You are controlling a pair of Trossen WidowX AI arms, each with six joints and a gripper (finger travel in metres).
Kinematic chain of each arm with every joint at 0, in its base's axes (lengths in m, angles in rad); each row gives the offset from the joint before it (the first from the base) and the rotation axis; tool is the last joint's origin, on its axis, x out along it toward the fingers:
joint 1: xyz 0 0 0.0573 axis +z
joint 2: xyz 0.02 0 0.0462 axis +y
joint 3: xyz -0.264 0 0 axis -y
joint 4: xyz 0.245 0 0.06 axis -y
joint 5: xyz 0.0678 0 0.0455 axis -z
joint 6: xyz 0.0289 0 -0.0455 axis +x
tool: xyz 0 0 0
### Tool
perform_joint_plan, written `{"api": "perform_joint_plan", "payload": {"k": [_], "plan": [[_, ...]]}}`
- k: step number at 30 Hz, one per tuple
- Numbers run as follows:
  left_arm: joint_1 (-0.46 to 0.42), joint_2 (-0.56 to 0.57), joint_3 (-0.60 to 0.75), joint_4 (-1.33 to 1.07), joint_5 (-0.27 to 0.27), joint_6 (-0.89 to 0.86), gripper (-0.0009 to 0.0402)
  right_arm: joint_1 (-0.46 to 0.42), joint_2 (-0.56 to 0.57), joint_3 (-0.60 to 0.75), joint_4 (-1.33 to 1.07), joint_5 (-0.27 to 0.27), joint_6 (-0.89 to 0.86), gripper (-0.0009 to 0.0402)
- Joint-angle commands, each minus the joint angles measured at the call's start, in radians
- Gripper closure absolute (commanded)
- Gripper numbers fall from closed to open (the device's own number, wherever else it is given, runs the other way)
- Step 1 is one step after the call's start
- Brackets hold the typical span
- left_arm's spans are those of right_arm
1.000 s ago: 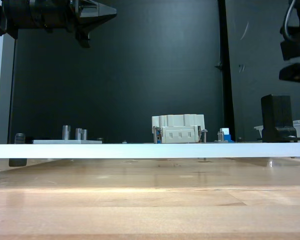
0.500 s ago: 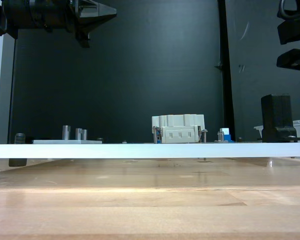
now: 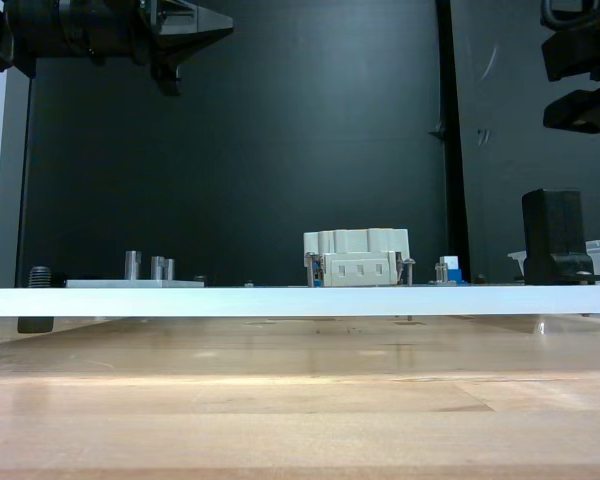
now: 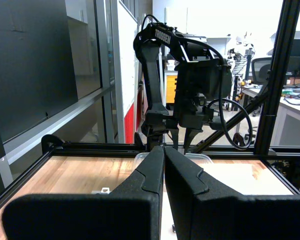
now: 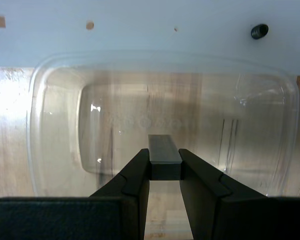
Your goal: Pick the 16mm bar and install on taskboard
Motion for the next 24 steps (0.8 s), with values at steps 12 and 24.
{"api": "perform_joint_plan", "payload": {"k": [12, 24], "plan": [[0.0, 0.0, 0.0, 0.0, 0.0, 0.0, 0.0393, 0.0, 0.137, 0.113, 0.005, 0.012, 0.001, 0.0348], [0.0, 0.0, 0.0, 0.0, 0.0, 0.0, 0.0393, 0.0, 0.254, 0.21, 0.013, 0.035, 0.005, 0.0253]]}}
